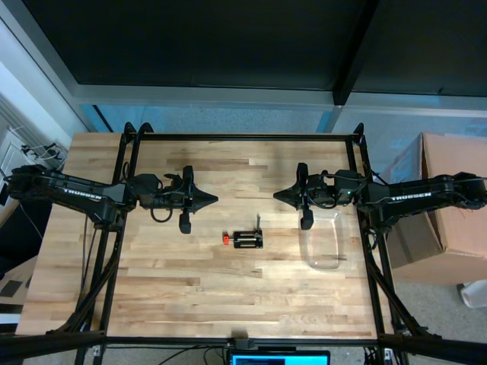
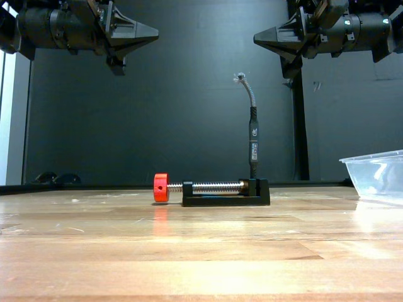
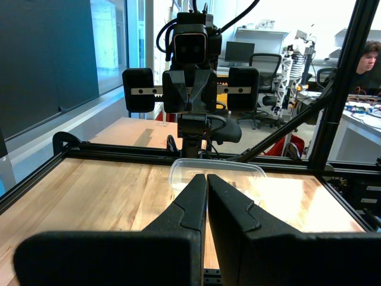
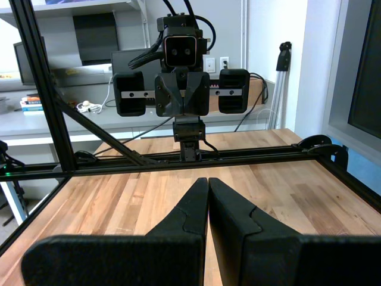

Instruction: Remove the USB-C connector from the USB-C receptacle and place in the container

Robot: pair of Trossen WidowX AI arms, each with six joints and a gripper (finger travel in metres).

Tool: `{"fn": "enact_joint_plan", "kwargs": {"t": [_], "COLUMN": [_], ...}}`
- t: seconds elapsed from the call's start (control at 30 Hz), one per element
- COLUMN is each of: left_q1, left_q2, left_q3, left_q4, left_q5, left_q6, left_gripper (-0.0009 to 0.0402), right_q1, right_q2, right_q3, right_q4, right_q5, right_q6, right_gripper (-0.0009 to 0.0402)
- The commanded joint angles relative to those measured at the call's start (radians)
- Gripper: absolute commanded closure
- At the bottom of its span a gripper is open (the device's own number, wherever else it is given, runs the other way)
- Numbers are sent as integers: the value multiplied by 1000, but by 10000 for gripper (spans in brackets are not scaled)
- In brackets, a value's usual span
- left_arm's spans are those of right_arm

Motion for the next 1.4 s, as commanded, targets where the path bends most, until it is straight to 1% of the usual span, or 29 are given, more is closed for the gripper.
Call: {"fn": "enact_joint_plan", "kwargs": {"t": [0.03,0.6,0.73,0.87,1.07,1.1,1.23,1.33,1.4], "left_q1": [0,0,0,0,0,0,0,0,0], "left_q2": [0,0,0,0,0,0,0,0,0], "left_q3": [0,0,0,0,0,0,0,0,0], "left_q4": [0,0,0,0,0,0,0,0,0], "left_q5": [0,0,0,0,0,0,0,0,0], "left_q6": [0,0,0,0,0,0,0,0,0], "left_gripper": [393,393,393,393,393,393,393,393,393], "right_q1": [0,0,3,33,121,135,197,236,254], "right_q2": [0,0,0,6,61,78,157,226,268], "right_q3": [0,0,11,104,305,344,494,597,660], "right_q4": [-1,-1,-29,-284,-689,-756,-999,-1143,-1224], "right_q5": [0,0,-1,0,2,9,62,82,82], "right_q6": [-1,-2,28,18,24,26,35,50,67], "right_gripper": [393,393,393,393,393,393,393,393,393]}}
